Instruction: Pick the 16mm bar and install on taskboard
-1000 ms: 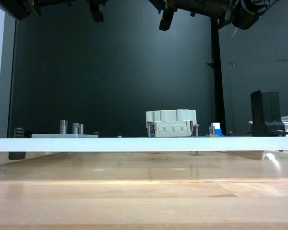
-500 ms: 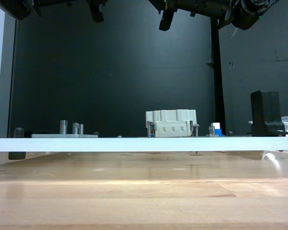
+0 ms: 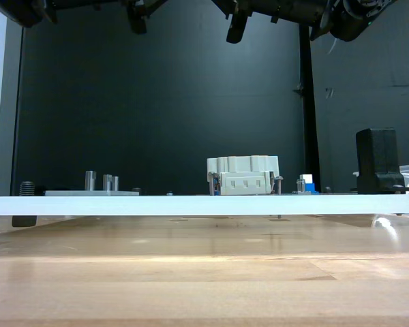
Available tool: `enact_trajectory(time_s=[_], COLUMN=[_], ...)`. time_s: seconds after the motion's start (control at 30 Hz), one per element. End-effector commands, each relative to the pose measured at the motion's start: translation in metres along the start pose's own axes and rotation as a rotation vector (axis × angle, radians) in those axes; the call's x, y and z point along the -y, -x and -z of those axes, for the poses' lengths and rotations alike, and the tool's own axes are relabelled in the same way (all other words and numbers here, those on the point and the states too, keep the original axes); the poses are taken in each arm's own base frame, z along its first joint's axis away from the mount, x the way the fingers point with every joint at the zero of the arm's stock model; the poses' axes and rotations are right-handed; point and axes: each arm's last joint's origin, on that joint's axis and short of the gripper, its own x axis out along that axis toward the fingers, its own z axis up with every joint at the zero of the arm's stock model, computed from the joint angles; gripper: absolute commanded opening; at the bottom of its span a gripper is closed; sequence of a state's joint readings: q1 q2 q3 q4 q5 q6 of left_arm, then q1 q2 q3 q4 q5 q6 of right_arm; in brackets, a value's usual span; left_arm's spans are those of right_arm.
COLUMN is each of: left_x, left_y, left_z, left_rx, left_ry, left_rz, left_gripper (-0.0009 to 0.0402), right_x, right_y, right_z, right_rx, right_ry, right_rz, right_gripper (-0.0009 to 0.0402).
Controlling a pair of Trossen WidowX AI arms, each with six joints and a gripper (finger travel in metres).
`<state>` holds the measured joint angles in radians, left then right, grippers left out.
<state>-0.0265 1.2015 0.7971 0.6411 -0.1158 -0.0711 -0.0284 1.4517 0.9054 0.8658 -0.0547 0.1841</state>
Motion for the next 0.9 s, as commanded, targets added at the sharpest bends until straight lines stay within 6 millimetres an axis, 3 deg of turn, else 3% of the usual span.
enact_trajectory(time_s=[0.03, 0.47, 0.9], left_x=[-0.001, 0.000, 0.000], left_y=[0.005, 0.010, 0.010], left_z=[-0.001, 0.006, 0.008], left_rx=[-0.046, -0.171, -0.187], left_ry=[0.016, 0.039, 0.037], left_rz=[-0.005, 0.019, 0.027], left_gripper=[0.0239, 0.0218, 0.0199], right_x=[-0.001, -0.009, -0.035], right_y=[0.003, 0.037, 0.053], right_z=[-0.004, -0.012, -0.027], right_rx=[-0.032, -0.425, -1.057], right_ry=[0.028, 0.070, 0.144], right_rz=[0.005, 0.042, 0.038], right_gripper=[0.0041, 0.0041, 0.0041])
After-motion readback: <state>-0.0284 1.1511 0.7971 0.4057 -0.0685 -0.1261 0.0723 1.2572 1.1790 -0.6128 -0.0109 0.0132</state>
